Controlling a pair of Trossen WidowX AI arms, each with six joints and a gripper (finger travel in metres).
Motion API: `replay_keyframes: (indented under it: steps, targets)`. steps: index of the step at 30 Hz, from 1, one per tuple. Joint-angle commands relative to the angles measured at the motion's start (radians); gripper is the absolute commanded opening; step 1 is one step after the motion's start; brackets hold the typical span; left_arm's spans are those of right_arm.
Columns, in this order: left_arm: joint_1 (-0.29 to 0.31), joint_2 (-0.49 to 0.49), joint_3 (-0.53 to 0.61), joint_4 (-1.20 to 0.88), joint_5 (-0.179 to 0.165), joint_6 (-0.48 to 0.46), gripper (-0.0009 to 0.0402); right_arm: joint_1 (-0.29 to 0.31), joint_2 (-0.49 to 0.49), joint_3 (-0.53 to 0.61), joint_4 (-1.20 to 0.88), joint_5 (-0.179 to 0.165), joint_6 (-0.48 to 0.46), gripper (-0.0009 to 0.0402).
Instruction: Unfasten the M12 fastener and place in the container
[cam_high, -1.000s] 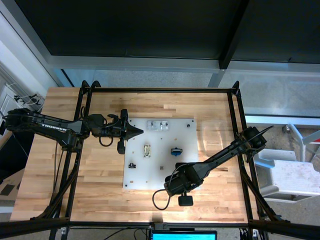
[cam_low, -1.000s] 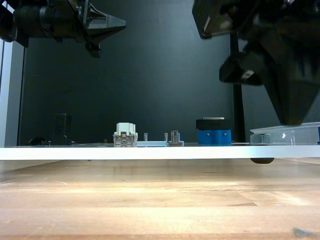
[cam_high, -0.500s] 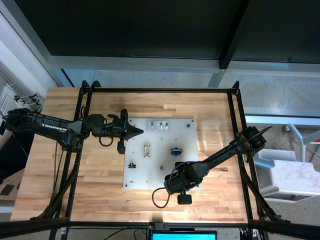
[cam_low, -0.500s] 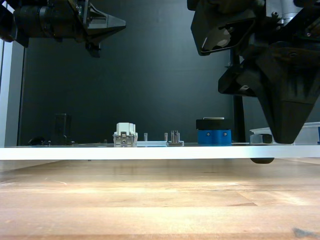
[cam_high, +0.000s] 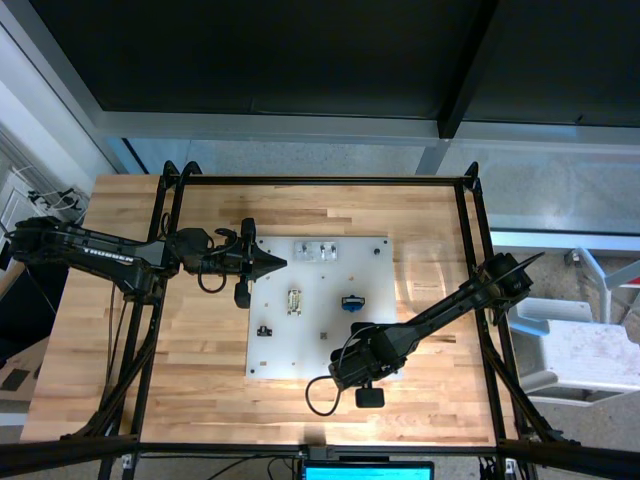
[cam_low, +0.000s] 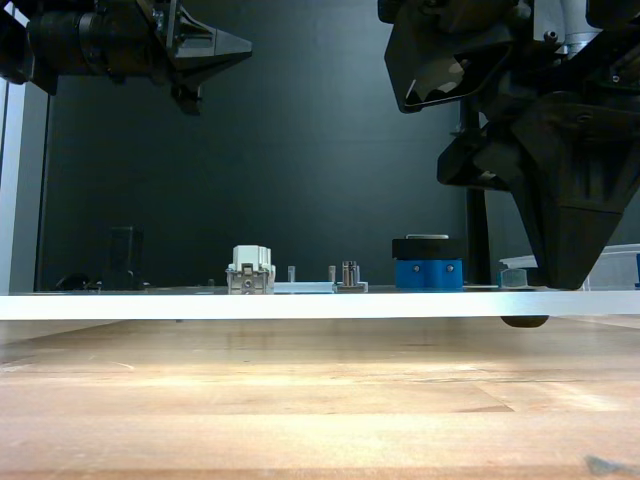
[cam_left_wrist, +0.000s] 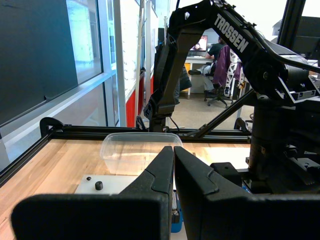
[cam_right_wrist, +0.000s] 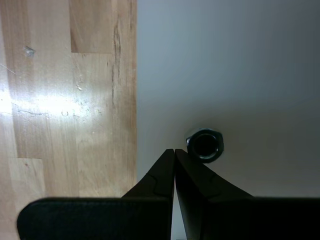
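The silver M12 nut (cam_right_wrist: 205, 145) sits on the white board (cam_right_wrist: 240, 75) with a dark centre, on its stud. My right gripper (cam_right_wrist: 174, 150) is shut and holds nothing, its tips just beside the nut and apart from it. From above, the right gripper (cam_high: 358, 352) points down over the board's near right edge and hides the nut. At table level its tip (cam_low: 565, 284) hangs just above the board. The clear container (cam_high: 425, 265) lies right of the board with no nut visible in it. My left gripper (cam_high: 272, 262) is shut and hovers high over the board's far left edge.
On the board (cam_high: 300, 345) stand a blue-based plug (cam_high: 352, 302), a white connector (cam_high: 294, 301) and small posts. Black frame rails (cam_high: 478, 250) border the wooden table (cam_high: 200, 340). The container (cam_left_wrist: 137, 147) also shows beyond my left gripper (cam_left_wrist: 173, 149).
The right gripper has come down toward the board and shifted a little left, staying shut. The left arm has not moved.
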Motion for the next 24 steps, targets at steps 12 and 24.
replay_keyframes:
  steps: [12,24]
  targets:
    - [0.000,0.000,0.000,0.000,0.000,0.000,0.0000,0.000,-0.010,0.006,-0.066,0.132,0.029,0.0000]
    - [0.000,0.000,0.000,0.000,0.000,0.000,0.0000,0.000,-0.065,0.027,-0.167,0.212,0.087,0.0000]
